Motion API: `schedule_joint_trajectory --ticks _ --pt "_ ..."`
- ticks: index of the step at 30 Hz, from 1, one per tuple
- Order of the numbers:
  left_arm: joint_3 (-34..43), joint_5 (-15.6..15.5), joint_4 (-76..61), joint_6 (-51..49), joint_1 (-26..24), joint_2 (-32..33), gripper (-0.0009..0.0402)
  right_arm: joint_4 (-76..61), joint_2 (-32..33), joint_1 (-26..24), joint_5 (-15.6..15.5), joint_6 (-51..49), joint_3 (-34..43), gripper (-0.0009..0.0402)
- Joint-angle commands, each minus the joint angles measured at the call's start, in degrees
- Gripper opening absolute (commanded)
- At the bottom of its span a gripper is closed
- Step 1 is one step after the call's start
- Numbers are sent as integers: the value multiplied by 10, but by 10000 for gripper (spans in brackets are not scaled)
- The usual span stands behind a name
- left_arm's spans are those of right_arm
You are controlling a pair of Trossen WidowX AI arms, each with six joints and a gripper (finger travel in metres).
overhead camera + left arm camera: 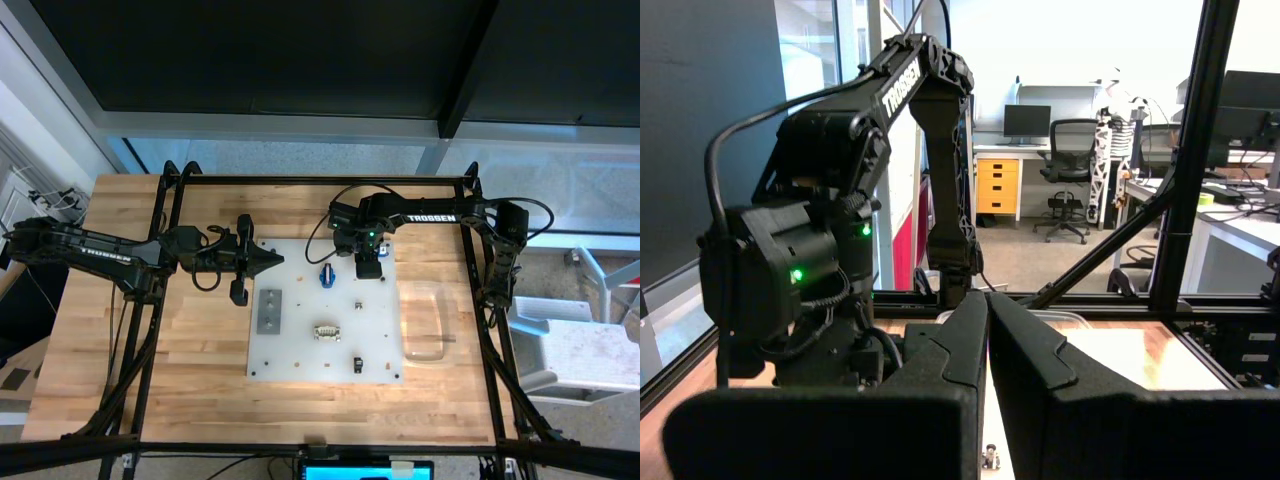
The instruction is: Pick the 16mm bar and place in it's hole on the taskboard
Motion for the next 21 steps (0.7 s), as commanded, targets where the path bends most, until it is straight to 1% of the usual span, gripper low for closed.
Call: schedule_joint_trajectory --ticks 1,5,14,17,21 --pt "0 0 0 0 0 0 0 1 0 0 -11 1 -7 128" --pt "0 0 0 0 0 0 0 2 0 0 -14 2 -10 95" --pt "0 0 0 0 0 0 0 2 0 0 -14 3 -9 -3" --pt "0 0 0 0 0 0 0 1 0 0 -14 3 -9 6" --pt "0 0 0 0 0 0 0 -3 -4 0 -14 3 -9 4"
